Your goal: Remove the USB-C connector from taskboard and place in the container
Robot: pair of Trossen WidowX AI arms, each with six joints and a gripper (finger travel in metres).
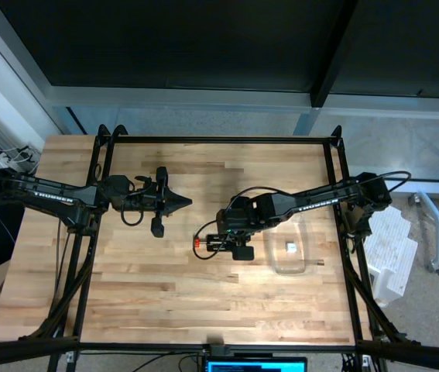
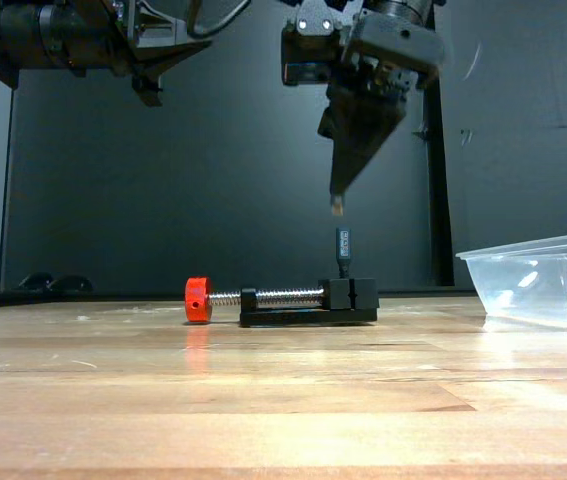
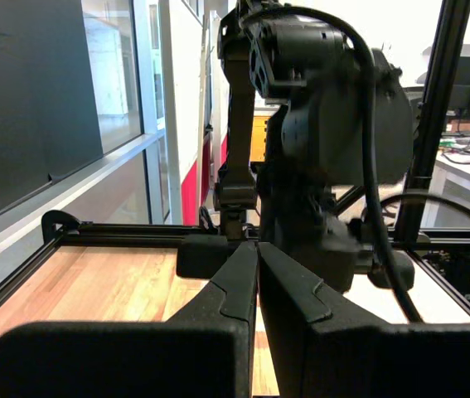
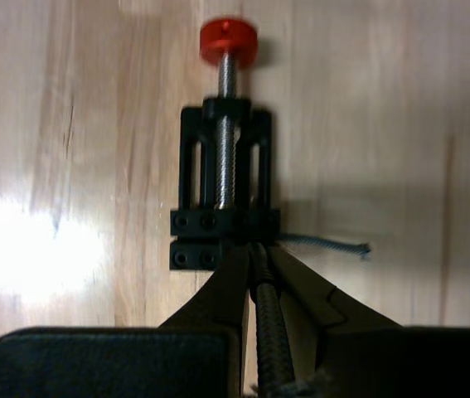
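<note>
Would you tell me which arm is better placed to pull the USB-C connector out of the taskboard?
Right. The right gripper hangs directly above the connector, which stands upright in the taskboard, and the container lies on that side. The left gripper sits shut, well away to the left.

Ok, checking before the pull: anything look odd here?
One thing: a thin bluish strand on the wood beside the small black vise-like taskboard looks like stray thread. The thin black USB-C connector stands upright under the right gripper; the left gripper hangs far left.
</note>
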